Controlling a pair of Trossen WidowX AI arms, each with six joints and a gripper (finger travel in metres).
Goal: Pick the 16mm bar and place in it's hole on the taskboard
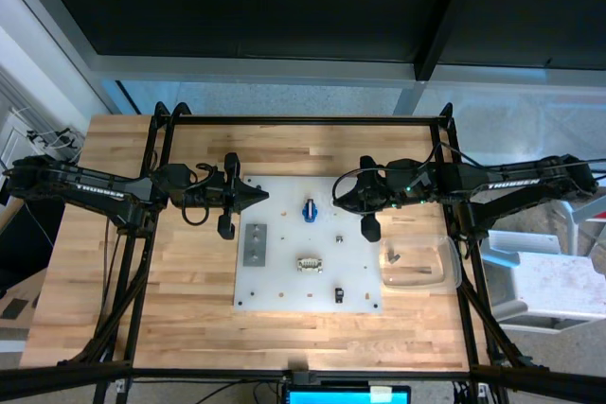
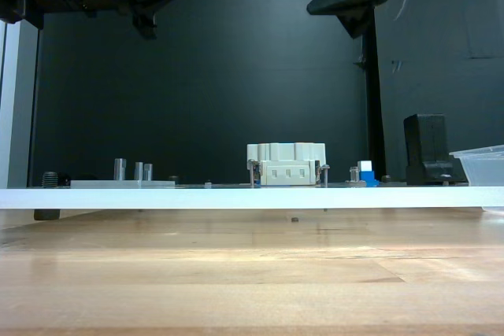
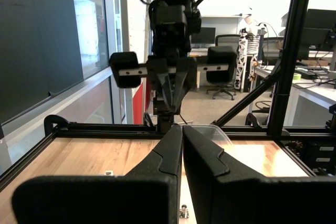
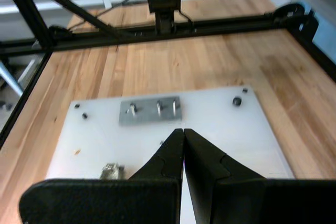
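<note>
My left hand (image 1: pixel 263 198) hangs high above the far left corner of the white taskboard (image 1: pixel 284 283), pointing inward. Its fingers (image 3: pixel 165 153) are pressed together with nothing between them. My right hand (image 1: pixel 335 198) hangs at about the same height above the board's far edge, pointing back at the left one. It is just beside the spot over a small blue part (image 1: pixel 310 209). Its fingers (image 4: pixel 207 156) are also pressed together and hold nothing. The two hands face each other tip to tip, well apart, and both are well clear of the board in the low view.

Neither hand carries the 16mm bar. A grey metal block (image 1: pixel 256 243) lies flat on the left side of the board, and three short metal pegs (image 4: pixel 159 107) stand upright in it. I cannot tell whether one of them is the 16mm bar.

A beige connector (image 2: pixel 286 164) sits near the middle of the board, and a small black piece (image 1: pixel 339 293) sits toward the near edge. To the right of the board, a clear plastic tray (image 1: pixel 449 276) rests on the wooden worktop (image 1: pixel 170 290). It holds a small metallic item (image 1: pixel 393 255) that I cannot identify.
</note>
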